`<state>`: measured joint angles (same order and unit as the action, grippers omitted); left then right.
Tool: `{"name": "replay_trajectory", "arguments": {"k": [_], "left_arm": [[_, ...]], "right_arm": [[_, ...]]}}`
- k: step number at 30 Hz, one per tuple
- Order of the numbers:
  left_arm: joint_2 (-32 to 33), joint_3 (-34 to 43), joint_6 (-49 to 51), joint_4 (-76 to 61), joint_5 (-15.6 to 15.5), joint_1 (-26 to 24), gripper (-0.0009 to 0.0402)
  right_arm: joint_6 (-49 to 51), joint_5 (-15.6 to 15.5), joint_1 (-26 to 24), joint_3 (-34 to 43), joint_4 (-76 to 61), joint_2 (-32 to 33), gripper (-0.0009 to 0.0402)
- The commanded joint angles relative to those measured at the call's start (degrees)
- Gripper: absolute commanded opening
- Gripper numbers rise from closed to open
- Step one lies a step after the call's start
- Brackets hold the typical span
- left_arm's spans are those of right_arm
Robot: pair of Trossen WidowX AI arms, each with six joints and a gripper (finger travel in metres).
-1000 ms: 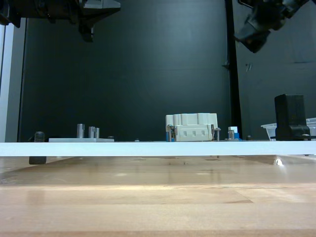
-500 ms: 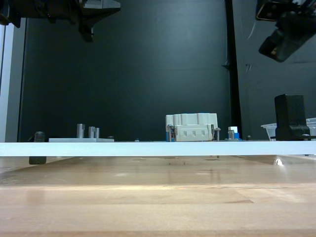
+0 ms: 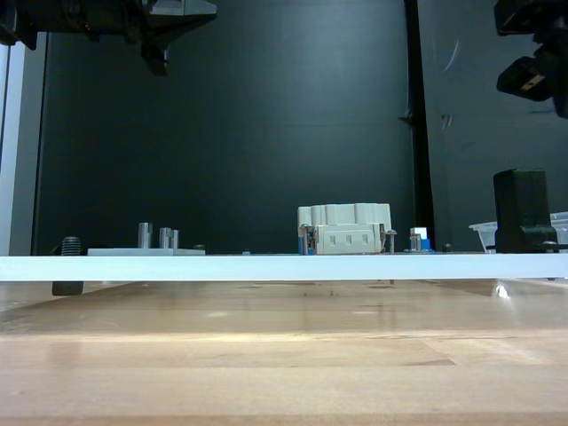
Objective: Pick the 16mm bar and install on taskboard
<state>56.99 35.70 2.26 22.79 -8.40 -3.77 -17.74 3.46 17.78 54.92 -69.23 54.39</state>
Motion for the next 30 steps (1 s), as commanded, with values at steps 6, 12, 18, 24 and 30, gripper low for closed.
{"name": "replay_trajectory", "arguments": {"k": [6,12,18,24,30], "left_arm": [[0.02,0.02,-0.02,0.0,0.0,0.02,0.0001],[0.02,0.02,-0.02,0.0,0.0,0.02,0.0001],[0.02,0.02,-0.02,0.0,0.0,0.02,0.0001],[0.02,0.02,-0.02,0.0,0.0,0.02,0.0001],[0.02,0.02,-0.02,-0.02,0.0,0.02,0.0001]], "right_arm": [[-2.1,-0.02,5.27,-0.02,-1.16,2.43,0.0042],[-3.98,0.04,7.43,-0.02,-1.29,5.09,0.0107],[-4.31,0.11,8.81,-0.02,-1.27,7.04,0.0157],[-4.28,0.13,10.14,-0.07,-1.27,9.01,0.0191],[-2.51,0.11,10.99,-0.09,-1.2,10.45,0.0213]]}}
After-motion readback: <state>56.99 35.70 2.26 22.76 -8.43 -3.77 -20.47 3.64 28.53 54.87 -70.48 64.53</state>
